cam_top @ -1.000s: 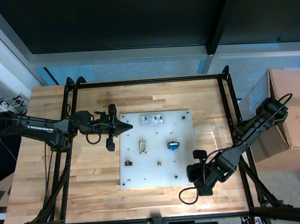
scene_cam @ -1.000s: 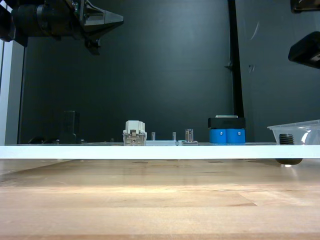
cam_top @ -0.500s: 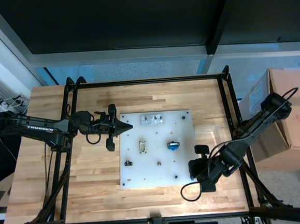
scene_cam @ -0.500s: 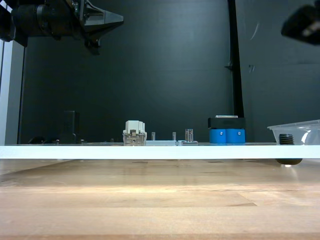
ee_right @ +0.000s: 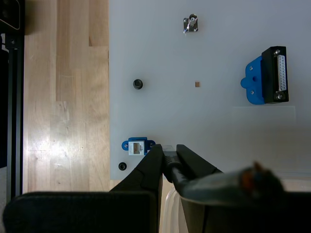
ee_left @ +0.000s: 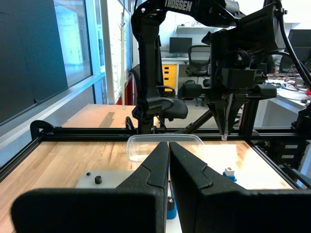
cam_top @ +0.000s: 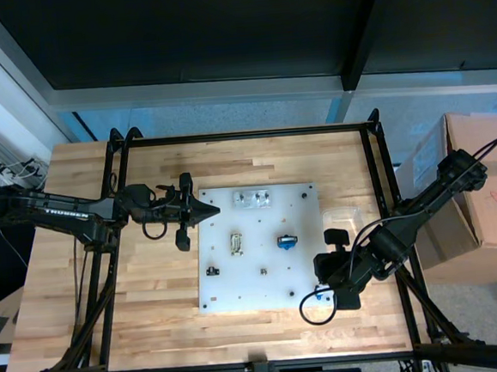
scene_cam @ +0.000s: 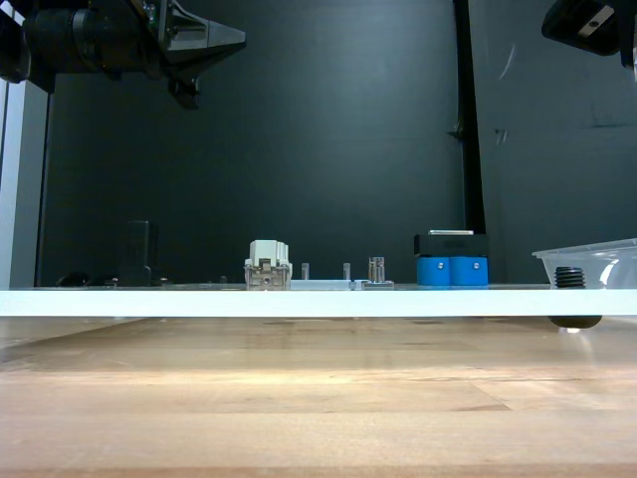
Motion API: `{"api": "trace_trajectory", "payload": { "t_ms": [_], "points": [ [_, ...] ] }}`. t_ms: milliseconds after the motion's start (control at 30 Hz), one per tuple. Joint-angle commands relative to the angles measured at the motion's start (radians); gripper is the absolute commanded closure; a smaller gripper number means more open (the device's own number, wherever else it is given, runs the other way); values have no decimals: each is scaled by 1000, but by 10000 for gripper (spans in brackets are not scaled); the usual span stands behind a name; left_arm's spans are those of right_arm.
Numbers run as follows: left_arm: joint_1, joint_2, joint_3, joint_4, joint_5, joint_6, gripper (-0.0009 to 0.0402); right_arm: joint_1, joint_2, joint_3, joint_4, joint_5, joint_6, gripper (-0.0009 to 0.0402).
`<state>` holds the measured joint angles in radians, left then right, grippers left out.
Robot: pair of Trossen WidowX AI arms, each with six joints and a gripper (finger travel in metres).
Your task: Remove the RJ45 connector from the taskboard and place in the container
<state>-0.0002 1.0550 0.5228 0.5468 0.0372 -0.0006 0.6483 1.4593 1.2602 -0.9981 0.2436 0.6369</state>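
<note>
The right claw (ee_right: 167,149) clenches the small clear RJ45 connector (ee_left: 224,137), clear of its blue socket (ee_right: 137,145), probably high enough to pass over the wall of the clear plastic container (cam_top: 341,217). The left claw (ee_left: 168,148), pinched shut and empty, hovers over the edge of the white taskboard (cam_top: 239,281).

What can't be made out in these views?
- Low view: the right gripper, over the board's right edge and shut on the RJ45 connector, is cut off by the frame; connector unseen.
- High view: connector hidden under the right arm.
- Right wrist view: container mostly hidden behind the gripper.
- Left wrist view: the left gripper, shut over the board's left edge, hides the board's middle.
</note>
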Motion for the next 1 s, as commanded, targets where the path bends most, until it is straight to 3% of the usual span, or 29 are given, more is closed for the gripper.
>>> {"api": "trace_trajectory", "payload": {
  "t_ms": [33, 433, 1000],
  "points": [
    [0, 0, 0, 0, 0, 0, 393, -6, 0, -1, 0, -1, 2, 393],
    [0, 0, 0, 0, 0, 0, 393, -47, -103, -71, -65, -10, 20, 393],
    [0, 0, 0, 0, 0, 0, 393, -145, -381, -280, -166, -11, 10, 393]
  ]
}}
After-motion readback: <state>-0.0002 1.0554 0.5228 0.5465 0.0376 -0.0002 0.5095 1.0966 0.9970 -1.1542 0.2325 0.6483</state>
